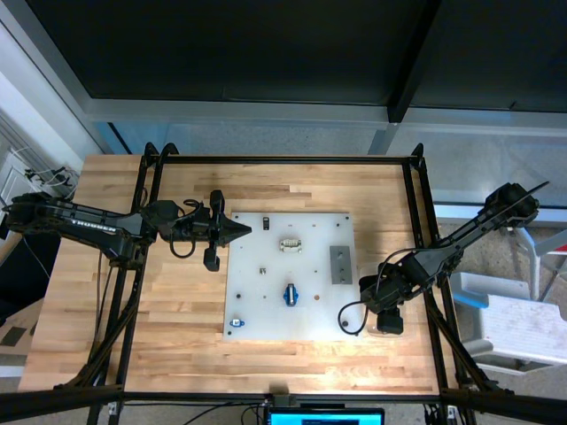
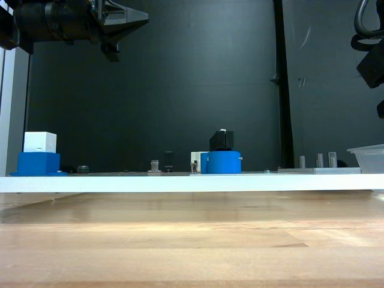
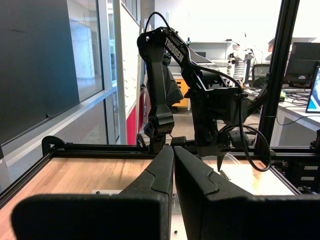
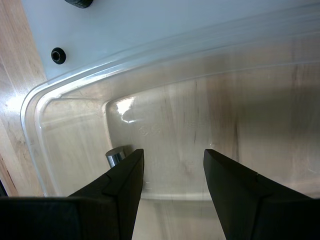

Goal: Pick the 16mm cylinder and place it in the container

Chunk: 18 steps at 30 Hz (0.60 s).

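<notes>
right gripper: released, held over container by white board right edge | 16mm cylinder: seen lying in container's corner | left gripper: clenched shut, held above board's left edge

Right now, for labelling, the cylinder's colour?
Shiny grey cylinder, best in right wrist view, by right claw; left claw near board.

Robotics lab, monitor, desks, framed workbench
</notes>
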Available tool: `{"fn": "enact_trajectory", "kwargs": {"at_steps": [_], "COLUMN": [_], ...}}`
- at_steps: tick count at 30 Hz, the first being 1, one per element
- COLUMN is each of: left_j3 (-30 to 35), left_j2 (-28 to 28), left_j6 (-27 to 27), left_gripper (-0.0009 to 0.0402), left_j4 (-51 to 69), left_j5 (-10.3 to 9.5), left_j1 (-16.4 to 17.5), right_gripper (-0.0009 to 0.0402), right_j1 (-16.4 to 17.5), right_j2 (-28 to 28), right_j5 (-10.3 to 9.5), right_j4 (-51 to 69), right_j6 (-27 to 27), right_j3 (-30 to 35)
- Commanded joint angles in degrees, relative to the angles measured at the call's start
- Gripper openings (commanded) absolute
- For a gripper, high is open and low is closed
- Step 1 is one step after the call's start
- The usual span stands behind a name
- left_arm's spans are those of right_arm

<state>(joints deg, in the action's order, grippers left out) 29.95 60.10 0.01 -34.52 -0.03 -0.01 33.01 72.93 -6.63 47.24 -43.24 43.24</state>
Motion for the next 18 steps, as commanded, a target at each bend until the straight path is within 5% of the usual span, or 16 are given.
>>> {"fn": "enact_trajectory", "kwargs": {"at_steps": [1,18], "left_j3": [0.0,0.0], "left_j2": [0.0,0.0], "left_j6": [0.0,0.0], "left_gripper": [0.0,0.0], "left_j4": [0.0,-0.02], "left_j5": [0.02,0.02], "left_j1": [0.0,0.0], "right_gripper": [0.0165,0.0165], "right_j1": [0.0,0.0], "right_j2": [0.02,0.02], "right_j5": [0.0,-0.48], "right_j4": [-0.02,-0.02], "right_j6": [0.04,-0.02], "right_j3": [0.02,0.02]}}
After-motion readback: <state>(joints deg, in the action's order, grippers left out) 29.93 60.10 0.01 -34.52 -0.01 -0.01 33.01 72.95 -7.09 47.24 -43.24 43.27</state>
